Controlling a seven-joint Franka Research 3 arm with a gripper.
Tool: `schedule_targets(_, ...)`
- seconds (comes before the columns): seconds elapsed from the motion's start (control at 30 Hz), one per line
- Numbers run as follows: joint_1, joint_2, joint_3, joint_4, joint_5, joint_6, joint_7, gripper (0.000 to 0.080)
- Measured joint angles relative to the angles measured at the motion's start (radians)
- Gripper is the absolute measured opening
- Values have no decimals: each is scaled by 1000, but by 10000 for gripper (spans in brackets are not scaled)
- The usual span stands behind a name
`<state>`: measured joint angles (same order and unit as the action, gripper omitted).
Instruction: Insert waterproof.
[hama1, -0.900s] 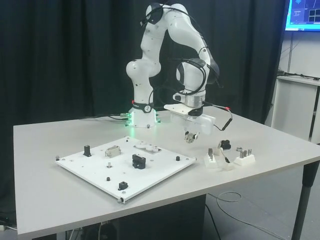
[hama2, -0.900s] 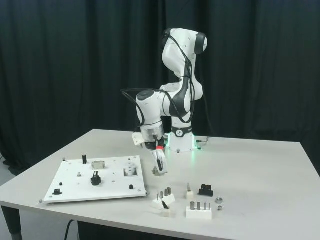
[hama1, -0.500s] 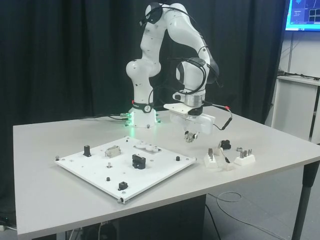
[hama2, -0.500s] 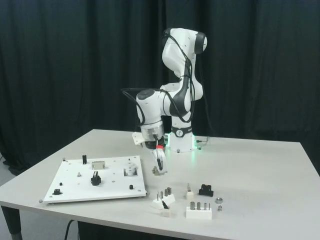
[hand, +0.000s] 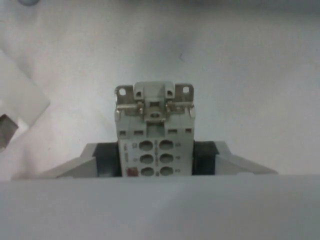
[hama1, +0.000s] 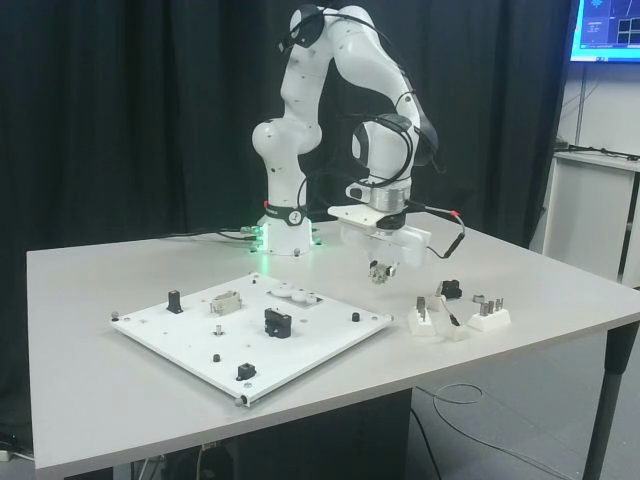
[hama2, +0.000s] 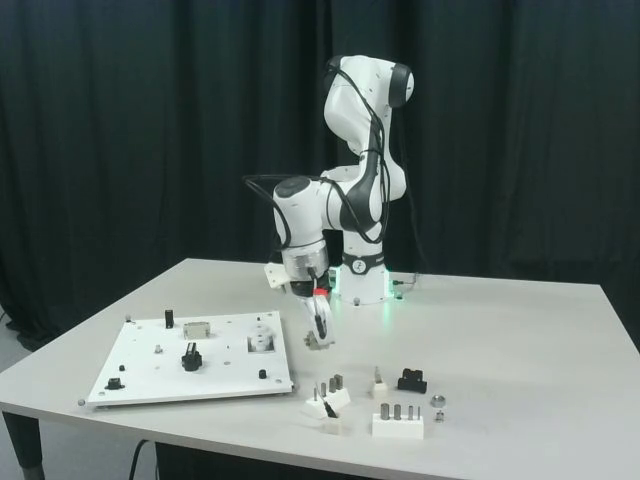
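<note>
Gripper (hand: 156, 172) clamped on the grey rectangular waterproof connector with metal latch clip (hand: 155, 131), black finger pads (hand: 107, 159) pressed to both its sides; connector held above bare grey table (hand: 240, 75), lower centre of the wrist view. In the first room view gripper (hama1: 380, 270) hangs mid-frame, connector (hama1: 378, 275) in the air just right of the white flat square assembly board (hama1: 300, 345). Grey block-shaped socket (hama1: 225, 302) sits on the board's upper left part. White small parts holders (hama1: 488, 318) with pins lie right of centre. White arm (hama2: 345, 190) stands centre of the second room view.
</note>
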<state>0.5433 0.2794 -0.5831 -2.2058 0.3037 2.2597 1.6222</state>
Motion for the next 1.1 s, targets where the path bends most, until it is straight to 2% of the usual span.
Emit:
schedule_targets(0.47,0,-5,2,-12,-5,20,2,308)
schedule_targets(0.8,0,-8,4,-19,-27,32,9,308)
schedule_targets(0.97,0,-9,2,-19,-65,40,30,308)
schedule_targets(1.1,-4,-12,-3,-19,-119,45,57,308)
